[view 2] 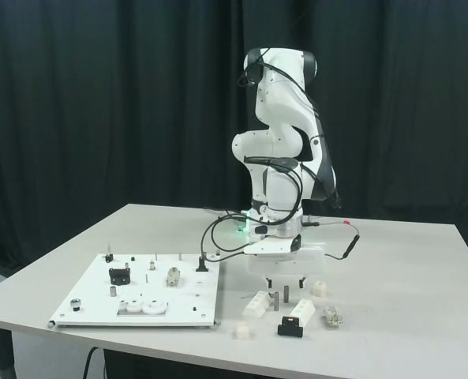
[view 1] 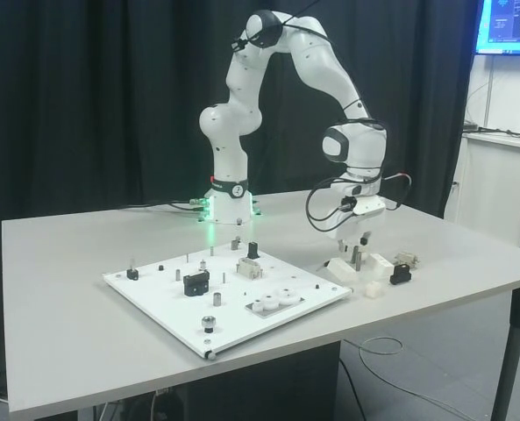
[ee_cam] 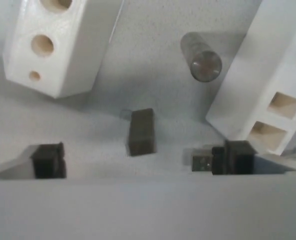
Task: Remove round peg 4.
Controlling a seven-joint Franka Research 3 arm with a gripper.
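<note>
The short grey metal round peg [ee_cam: 201, 57] stands upright on the grey table top [ee_cam: 152, 50], alone, in the gap between two white blocks and out of any hole. From where I stand it looks like a small solid cylinder: stiff, light for this arm, with a smooth side that could slip under a weak squeeze. It would not be hurt by a firm grip. I would take it across its round side, near the upper end, with the two pads square to its axis so that it cannot roll or tip.

On one side of it lies the white plastic block with round holes [ee_cam: 50, 42], on the other the long white plastic block with square pockets [ee_cam: 267, 95]. A small dark rectangular piece [ee_cam: 141, 132] rests on the table just beside them, nearer the wrist camera.

The white robot arm's two-fingered gripper [ee_cam: 138, 162] hangs directly over this cluster, and its black fingertips [ee_cam: 49, 161] stand well apart with nothing between them. In the room views the peg [view 2: 275, 300] shows below the gripper [view 2: 283, 283], between the two blocks, apart from the fingers.

Farther out, toward the arm's base side, lies the flat white assembly board [view 1: 154, 294] with its small fittings. A black clip-shaped part [view 2: 290, 325] and a small white cube [view 2: 242, 332] sit near the table's front edge.
</note>
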